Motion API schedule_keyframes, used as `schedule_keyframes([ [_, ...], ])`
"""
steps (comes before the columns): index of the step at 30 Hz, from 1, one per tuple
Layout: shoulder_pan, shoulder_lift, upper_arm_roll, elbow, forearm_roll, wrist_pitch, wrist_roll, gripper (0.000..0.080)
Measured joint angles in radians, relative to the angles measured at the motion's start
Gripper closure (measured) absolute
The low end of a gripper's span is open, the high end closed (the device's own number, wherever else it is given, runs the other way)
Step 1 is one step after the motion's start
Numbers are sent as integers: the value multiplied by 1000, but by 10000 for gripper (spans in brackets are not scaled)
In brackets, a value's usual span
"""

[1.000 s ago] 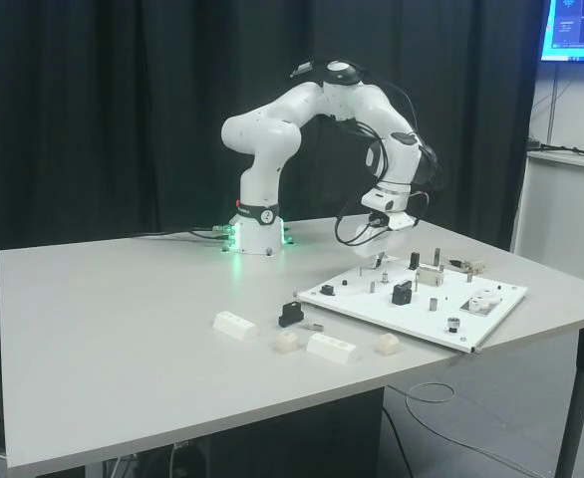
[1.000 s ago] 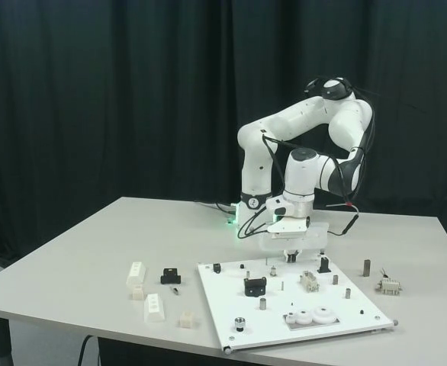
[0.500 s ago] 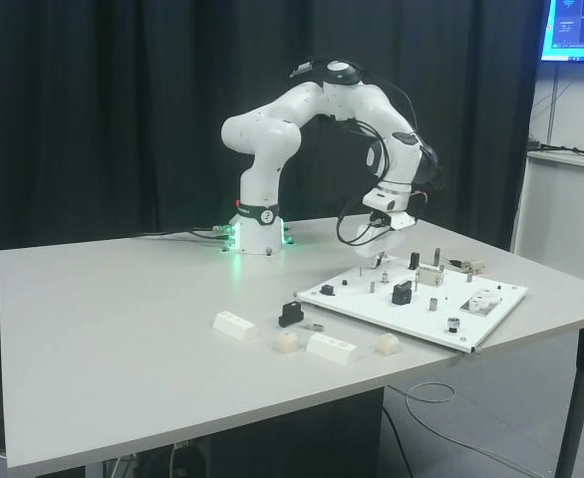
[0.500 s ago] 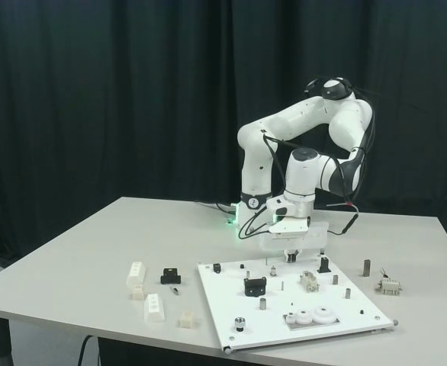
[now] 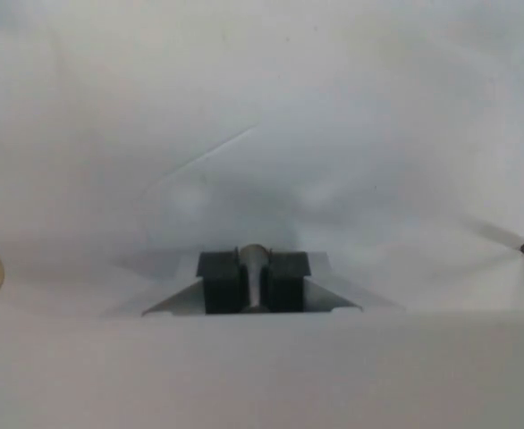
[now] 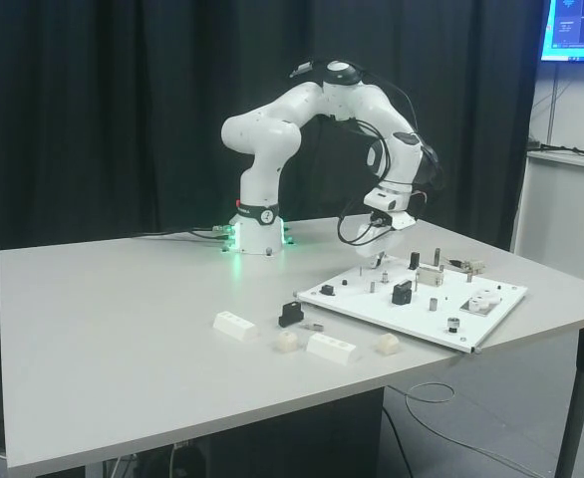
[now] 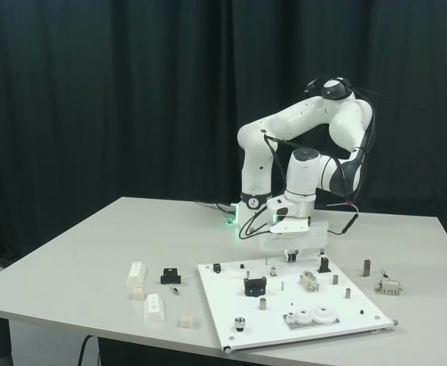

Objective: Remove round peg 2.

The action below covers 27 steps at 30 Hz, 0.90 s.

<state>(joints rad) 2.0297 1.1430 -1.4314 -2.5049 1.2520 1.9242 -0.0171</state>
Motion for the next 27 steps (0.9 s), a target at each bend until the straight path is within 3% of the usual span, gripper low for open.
schedule_keyframes([
  [27,-3,0,0,-5,14,-2,5,738],
])
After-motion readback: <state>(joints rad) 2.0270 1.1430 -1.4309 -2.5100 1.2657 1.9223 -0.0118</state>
